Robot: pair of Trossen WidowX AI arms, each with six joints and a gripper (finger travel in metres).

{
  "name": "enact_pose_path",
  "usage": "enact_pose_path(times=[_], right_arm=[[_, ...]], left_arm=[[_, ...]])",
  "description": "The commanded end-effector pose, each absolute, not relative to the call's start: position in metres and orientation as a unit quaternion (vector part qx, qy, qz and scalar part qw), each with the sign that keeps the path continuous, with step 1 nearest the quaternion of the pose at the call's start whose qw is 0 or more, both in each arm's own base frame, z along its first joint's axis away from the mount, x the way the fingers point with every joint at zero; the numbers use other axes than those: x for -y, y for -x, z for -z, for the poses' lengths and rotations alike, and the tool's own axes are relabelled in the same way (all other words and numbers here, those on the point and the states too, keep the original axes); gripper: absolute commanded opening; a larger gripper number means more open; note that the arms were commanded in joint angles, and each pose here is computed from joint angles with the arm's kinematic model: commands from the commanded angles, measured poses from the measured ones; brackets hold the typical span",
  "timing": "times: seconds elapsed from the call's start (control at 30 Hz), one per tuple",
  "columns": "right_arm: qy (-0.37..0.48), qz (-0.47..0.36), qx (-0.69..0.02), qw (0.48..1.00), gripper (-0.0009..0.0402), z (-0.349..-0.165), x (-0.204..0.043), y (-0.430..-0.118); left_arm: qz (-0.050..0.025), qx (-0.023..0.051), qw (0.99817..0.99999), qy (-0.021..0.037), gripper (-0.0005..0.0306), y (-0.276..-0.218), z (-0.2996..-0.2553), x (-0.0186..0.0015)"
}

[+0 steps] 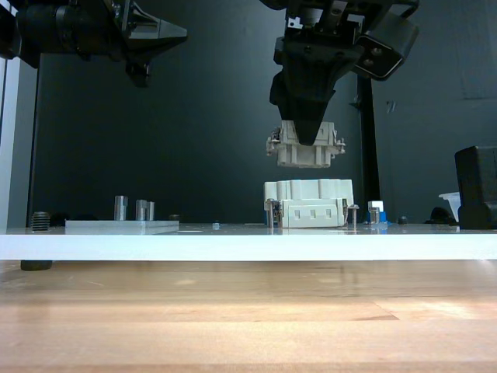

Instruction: Pick the HAN10E connector and install in the HAN10E hub

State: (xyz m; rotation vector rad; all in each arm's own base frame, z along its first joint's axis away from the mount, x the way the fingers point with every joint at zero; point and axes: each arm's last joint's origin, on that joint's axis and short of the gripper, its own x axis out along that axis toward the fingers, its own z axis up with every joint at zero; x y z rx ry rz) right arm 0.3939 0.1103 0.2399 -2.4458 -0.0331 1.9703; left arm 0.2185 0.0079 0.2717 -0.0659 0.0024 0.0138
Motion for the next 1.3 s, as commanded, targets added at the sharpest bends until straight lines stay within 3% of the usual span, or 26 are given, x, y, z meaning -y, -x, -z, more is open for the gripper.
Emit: enact_pose_path(times=[0.03,0.43,0.87,1.3], right_arm=[[0.771,-0.637,0.013,-0.007,0.0009,-0.240,-0.115,-0.398],[0.768,-0.640,0.025,-0.009,0.0009,-0.234,-0.131,-0.407],[0.764,-0.644,0.025,-0.004,0.0009,-0.228,-0.137,-0.408],[0.759,-0.650,0.024,-0.008,0.0009,-0.224,-0.137,-0.406]], left_arm=[[-0.0069,-0.0014,0.99943,0.0329,0.0000,-0.2185,-0.2716,-0.0079],[-0.0071,-0.0004,0.99943,0.0329,0.0000,-0.2185,-0.2718,-0.0080],[-0.0073,-0.0124,0.99934,0.0333,0.0000,-0.2185,-0.2695,-0.0079],[-0.0073,-0.0123,0.99934,0.0333,0.0000,-0.2185,-0.2695,-0.0079]])
